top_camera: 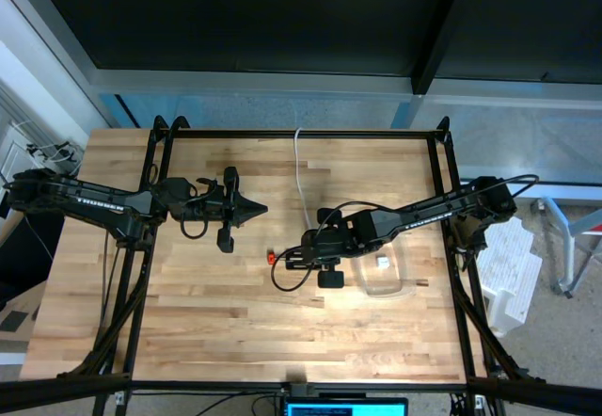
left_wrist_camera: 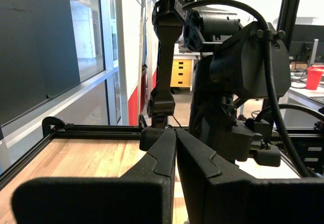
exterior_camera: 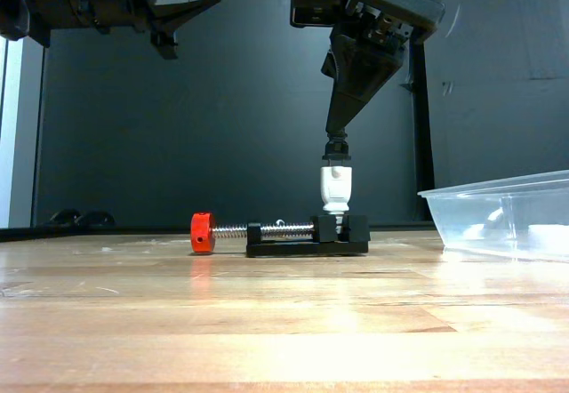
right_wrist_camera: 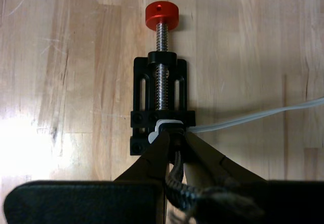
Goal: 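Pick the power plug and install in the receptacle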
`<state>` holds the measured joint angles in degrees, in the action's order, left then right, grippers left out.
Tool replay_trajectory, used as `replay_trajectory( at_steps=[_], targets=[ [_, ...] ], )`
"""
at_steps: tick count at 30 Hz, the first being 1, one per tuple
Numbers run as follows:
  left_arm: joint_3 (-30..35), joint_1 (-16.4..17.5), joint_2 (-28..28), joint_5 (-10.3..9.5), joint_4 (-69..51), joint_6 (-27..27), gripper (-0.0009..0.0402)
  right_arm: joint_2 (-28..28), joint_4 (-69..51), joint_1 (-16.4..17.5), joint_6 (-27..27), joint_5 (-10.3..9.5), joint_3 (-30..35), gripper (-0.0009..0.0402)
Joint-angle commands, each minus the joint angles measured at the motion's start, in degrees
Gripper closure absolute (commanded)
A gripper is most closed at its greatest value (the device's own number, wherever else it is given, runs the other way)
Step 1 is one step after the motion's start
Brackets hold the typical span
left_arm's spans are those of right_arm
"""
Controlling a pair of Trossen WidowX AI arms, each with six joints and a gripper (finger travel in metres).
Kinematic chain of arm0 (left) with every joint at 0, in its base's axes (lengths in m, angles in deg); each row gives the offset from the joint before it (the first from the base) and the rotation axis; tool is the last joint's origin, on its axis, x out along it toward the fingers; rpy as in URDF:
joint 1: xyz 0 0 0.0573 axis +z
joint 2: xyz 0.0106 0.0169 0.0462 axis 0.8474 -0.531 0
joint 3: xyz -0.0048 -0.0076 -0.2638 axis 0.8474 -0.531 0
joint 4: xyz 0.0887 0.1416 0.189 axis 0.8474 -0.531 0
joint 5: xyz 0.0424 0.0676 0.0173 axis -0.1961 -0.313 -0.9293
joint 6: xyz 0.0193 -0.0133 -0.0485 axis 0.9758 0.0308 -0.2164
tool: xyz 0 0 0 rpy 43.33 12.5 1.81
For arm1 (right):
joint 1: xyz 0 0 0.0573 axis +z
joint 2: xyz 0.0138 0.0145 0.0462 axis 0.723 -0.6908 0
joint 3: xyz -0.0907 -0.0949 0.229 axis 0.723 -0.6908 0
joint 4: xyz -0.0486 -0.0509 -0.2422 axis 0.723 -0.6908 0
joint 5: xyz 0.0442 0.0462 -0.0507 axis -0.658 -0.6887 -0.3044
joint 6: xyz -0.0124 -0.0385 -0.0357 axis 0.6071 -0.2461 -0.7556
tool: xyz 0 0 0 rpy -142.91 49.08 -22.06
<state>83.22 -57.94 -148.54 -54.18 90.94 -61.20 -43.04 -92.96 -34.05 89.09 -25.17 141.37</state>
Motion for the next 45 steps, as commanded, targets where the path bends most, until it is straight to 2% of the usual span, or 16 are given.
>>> replay_trajectory(
  at_steps=[1,19,22,33,45],
  targets=[
    [0.0,0.0,0.0,0.00,0.0,0.0,0.0393,-0.4,1.6,0.0,0.0,-0.33,-1.6,0.0393],
    [0.0,0.0,0.0,0.00,0.0,0.0,0.0393,0.7,9.2,0.0,0.0,-0.31,-8.7,0.0393],
    [0.0,0.0,0.0,0.00,0.0,0.0,0.0393,0.9,9.4,0.0,-0.1,0.13,-8.9,0.0393],
    [0.0,0.0,0.0,0.00,0.0,0.0,0.0393,1.5,10.1,0.0,0.0,-0.13,-8.9,0.0392],
    [0.0,0.0,0.0,0.00,0.0,0.0,0.0393,3.0,10.0,0.0,0.0,-0.04,-8.1,0.0331]
  ],
)
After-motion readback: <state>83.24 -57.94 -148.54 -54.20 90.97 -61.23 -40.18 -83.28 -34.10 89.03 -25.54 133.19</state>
